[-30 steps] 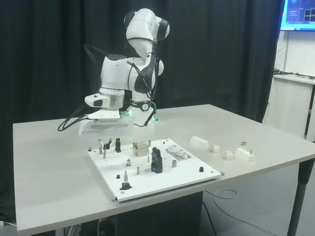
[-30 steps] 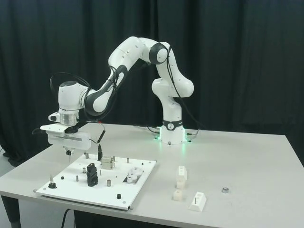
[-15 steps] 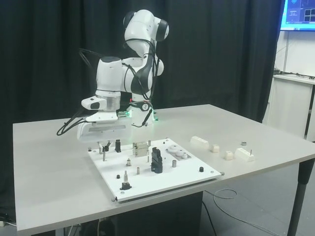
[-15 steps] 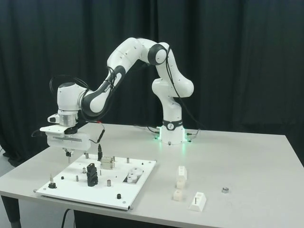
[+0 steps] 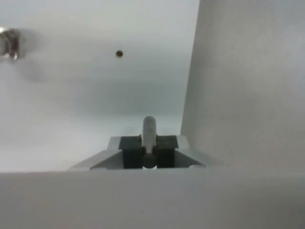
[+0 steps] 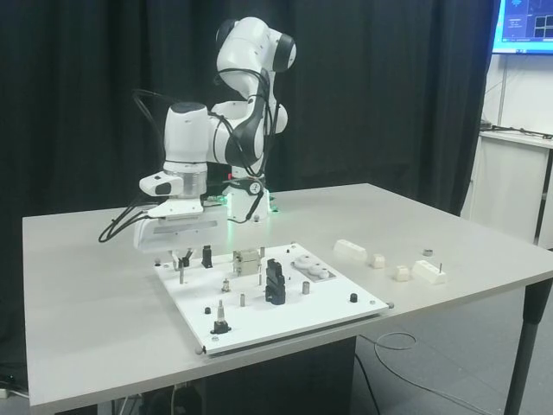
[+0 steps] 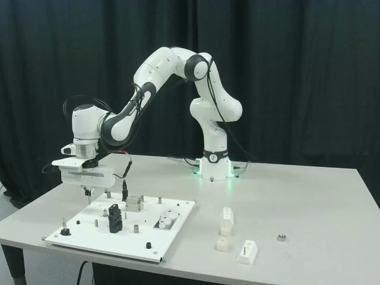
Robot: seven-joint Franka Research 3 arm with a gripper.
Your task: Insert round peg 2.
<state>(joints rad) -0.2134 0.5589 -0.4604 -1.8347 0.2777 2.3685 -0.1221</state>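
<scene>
Over the last second the white arm has swung its wrist across the far side of the white square assembly board [image 6: 276, 298] toward that board's corner, and has come a little lower. In the first room view the gripper [image 6: 182, 259] now hangs at about ten o'clock from the board's middle, above the corner region and not above the black clamp block [image 6: 275, 282] near the centre. Judged from that, the carry phase looks close to done and fine alignment over a socket is what remains; the peg is not yet seated.

Left to right in the wrist view: a shiny metal stud [image 5: 8, 43] stands on the board at roughly ten o'clock from the peg tip, a small dark round hole [image 5: 119, 54] lies at about eleven o'clock and well apart from the tip, then comes the slim grey round peg [image 5: 149, 135] itself, and past it the board's edge with the grey table [image 5: 248, 86] at three o'clock.

The gripper [image 5: 149, 151] is clenched on the peg: the black pads [image 5: 130, 147] press it from both sides, with no gap visible, and the peg points straight down, its tip apparently clear of the board. Whether the dark hole is the intended socket cannot be told.
</scene>
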